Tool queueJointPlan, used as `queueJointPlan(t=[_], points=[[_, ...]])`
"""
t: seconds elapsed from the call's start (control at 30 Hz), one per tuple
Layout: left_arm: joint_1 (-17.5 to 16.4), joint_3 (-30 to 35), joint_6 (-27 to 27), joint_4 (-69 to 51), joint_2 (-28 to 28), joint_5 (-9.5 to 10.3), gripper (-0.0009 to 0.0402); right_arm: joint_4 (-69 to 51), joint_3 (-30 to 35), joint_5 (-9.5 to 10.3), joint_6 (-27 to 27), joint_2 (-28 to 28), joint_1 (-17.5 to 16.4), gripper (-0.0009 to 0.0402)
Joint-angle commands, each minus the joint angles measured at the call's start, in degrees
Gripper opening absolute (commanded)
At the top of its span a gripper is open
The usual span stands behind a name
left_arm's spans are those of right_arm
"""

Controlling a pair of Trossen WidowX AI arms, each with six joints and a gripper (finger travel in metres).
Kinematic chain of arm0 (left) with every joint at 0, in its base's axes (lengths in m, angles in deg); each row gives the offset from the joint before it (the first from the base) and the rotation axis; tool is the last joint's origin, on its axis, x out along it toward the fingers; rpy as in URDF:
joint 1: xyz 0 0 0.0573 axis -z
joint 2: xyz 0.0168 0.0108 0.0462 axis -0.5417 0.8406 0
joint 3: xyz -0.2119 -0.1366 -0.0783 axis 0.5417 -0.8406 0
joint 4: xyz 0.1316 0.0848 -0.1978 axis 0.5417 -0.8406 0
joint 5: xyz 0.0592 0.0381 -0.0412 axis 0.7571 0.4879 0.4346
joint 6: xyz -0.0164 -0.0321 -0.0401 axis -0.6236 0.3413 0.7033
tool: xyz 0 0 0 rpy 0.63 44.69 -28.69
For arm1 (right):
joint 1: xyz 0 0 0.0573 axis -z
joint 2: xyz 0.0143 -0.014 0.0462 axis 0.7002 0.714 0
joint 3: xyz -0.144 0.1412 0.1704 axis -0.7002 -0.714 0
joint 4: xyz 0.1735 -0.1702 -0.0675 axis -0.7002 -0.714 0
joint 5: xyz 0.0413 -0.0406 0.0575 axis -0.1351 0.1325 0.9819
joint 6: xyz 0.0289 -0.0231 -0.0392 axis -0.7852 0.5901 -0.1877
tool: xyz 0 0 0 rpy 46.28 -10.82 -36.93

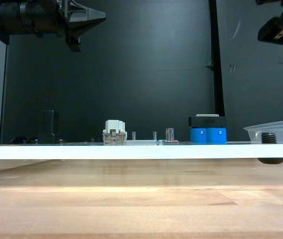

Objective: Pick the RJ45 connector and install on taskboard

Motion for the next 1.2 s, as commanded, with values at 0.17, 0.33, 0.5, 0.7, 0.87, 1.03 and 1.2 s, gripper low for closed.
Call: queueJointPlan(t=[0.17,0.33,0.5,0.7,0.87,1.03,1.2], points=[[-0.02,0.00,0.00,0.02,0.00,-0.02,0.0000,1.18,5.07,-0.02,-3.21,7.02,-3.91,0.0000],[0.00,0.00,0.00,0.02,0.00,-0.02,0.0000,1.68,8.33,-0.55,-4.35,11.23,-6.14,0.0000],[-0.02,0.00,0.00,0.02,0.02,-0.02,0.0000,2.19,10.60,-0.94,-5.68,14.16,-7.69,0.0000],[0.00,0.00,-0.02,0.02,0.00,-0.02,0.0000,2.75,12.37,-0.85,-6.75,17.22,-8.09,0.0000],[0.00,0.00,-0.02,0.02,0.00,-0.02,0.0000,4.66,12.66,-0.79,-6.73,19.43,-8.15,0.0000],[-0.02,0.00,-0.02,0.02,0.02,-0.02,0.0000,5.38,12.63,-0.83,-6.62,20.37,-8.13,0.0000],[0.00,0.00,-0.02,0.02,0.00,-0.02,0.0000,5.44,12.00,-0.90,-6.80,20.39,-8.02,0.0000]])
